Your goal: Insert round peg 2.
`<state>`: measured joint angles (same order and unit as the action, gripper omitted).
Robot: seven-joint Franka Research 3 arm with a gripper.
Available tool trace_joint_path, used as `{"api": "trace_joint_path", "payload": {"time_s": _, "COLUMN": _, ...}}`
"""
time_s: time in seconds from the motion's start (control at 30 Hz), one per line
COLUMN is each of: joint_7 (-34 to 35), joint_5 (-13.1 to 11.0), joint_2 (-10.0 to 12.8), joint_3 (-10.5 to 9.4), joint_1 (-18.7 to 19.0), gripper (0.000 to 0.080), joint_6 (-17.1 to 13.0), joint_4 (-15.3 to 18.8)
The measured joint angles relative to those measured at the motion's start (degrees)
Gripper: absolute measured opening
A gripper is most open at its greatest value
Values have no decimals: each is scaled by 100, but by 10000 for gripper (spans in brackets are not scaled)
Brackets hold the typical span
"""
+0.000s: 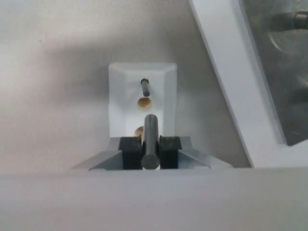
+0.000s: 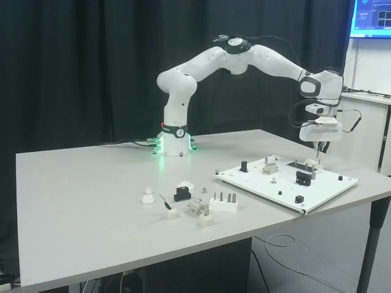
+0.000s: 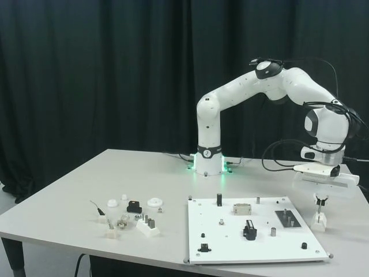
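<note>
In the wrist view my gripper is shut on a grey round peg that hangs point-down between the black pads. Right under it stands a small white holder block with a thinner dark peg upright in it, an open hole beside that, and another hole partly hidden by the held peg. The room views place the gripper a little above this holder, just off the far right edge of the white assembly board.
The board carries several black and grey fixtures and a dark metal plate. Its white edge runs close beside the holder. Loose small parts and a peg rack lie on the grey table left of the board.
</note>
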<state>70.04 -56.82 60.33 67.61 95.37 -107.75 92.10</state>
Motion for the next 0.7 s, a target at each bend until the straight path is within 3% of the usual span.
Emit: {"api": "trace_joint_path", "payload": {"time_s": 0.7, "joint_7": -52, "joint_5": 22, "joint_2": 0, "joint_3": 102, "joint_1": 33, "gripper": 74, "joint_6": 44, "joint_4": 3}}
